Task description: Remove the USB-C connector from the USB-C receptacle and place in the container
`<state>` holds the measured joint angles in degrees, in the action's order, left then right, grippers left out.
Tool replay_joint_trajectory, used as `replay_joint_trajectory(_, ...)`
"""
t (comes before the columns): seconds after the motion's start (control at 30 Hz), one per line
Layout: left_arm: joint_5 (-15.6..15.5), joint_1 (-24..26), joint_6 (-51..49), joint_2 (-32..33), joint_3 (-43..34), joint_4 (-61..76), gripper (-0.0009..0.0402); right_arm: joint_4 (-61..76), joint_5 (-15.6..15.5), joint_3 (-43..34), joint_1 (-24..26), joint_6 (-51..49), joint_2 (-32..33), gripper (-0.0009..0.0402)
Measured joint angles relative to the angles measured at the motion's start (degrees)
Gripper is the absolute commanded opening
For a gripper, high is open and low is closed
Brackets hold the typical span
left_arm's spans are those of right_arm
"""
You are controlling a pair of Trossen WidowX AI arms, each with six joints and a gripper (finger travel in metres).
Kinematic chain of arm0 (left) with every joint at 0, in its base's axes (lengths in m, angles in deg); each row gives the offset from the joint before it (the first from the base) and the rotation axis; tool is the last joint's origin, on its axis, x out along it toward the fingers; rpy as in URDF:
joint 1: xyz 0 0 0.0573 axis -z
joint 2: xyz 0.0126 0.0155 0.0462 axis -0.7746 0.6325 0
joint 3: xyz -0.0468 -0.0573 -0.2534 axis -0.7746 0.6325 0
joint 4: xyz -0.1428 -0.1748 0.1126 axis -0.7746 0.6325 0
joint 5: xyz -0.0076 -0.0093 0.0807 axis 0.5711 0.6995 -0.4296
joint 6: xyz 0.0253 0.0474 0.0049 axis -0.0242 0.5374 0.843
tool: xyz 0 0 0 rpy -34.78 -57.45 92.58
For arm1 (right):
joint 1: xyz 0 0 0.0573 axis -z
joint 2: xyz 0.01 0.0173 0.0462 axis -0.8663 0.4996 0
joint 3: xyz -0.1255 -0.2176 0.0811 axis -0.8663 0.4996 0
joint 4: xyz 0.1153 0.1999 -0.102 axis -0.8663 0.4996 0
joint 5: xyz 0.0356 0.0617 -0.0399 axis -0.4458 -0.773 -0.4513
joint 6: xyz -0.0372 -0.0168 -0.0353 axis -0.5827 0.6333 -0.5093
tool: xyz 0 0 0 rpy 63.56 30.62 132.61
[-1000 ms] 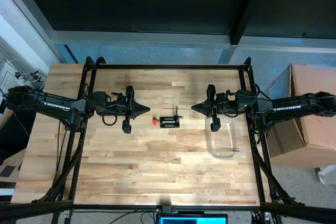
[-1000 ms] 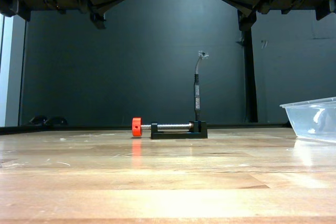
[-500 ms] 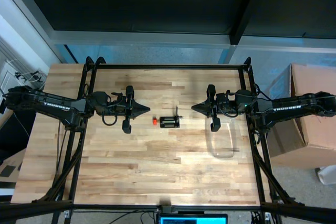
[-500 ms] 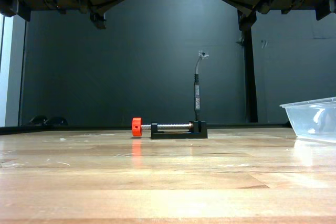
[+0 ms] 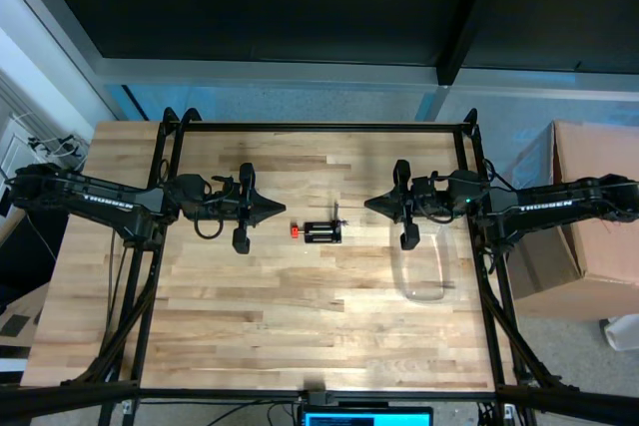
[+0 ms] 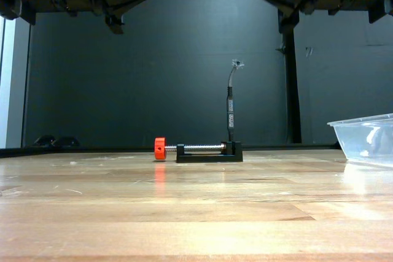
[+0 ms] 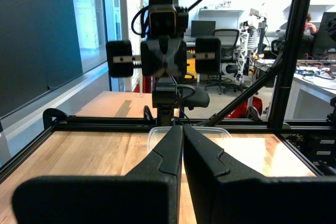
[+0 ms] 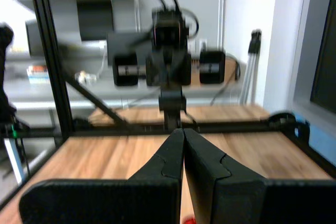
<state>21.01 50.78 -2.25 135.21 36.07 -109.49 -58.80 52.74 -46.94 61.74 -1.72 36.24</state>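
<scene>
Closest to me the table (image 5: 300,346) is open wood with plenty of room to work. The clear container (image 5: 411,291) sits toward its right side, just in front of the right arm, well in from the near edge. Behind that, mid-table, a small black clamp fixture (image 6: 206,152) with a red knob (image 6: 159,148) carries the USB-C receptacle (image 6: 232,147). The USB-C connector (image 6: 231,113) stands upright in it, seated, its short cable stub bending off at the top. High above and well clear of it, the left gripper (image 5: 283,209) and the right gripper (image 5: 366,207) point at each other from either side, each with its fingers pressed together on nothing. My worry is that I can see nothing fastening the fixture down. A pull that isn't straight up could lift or tip the whole clamp instead of freeing the plug. A pinch on the thin stub rather than the plug body could slip. The fingers would need to part before coming down, or they'd knock the connector sideways, and the light container might skid if clipped. Farthest back, the black frame rail (image 5: 319,128) and its side uprights fence the space, but the middle is open.
</scene>
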Motion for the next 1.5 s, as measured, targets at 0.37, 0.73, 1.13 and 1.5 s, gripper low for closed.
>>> replay_joint_trajectory(0.37, 0.0, 0.0, 0.0, 0.0, 0.0, 0.0, 0.0000, 37.1, 1.3, -15.6, 0.0, 0.5, 6.4, 0.0010)
replay_joint_trajectory(0.73, 0.0, 0.0, 0.0, 0.0, 0.0, 0.0, 0.0000, 76.4, 0.9, -37.6, -0.3, 1.2, 22.1, 0.0132)
replay_joint_trajectory(1.13, 0.0, 0.0, 0.0, 0.0, 0.0, 0.0, 0.0000, 85.7, 0.9, -44.6, -0.9, 0.6, 32.5, 0.0227)
replay_joint_trajectory(1.5, 0.0, 0.0, 0.0, 0.0, 0.0, 0.0, 0.0000, 84.4, 1.4, -44.6, -1.0, -0.6, 38.1, 0.0205)
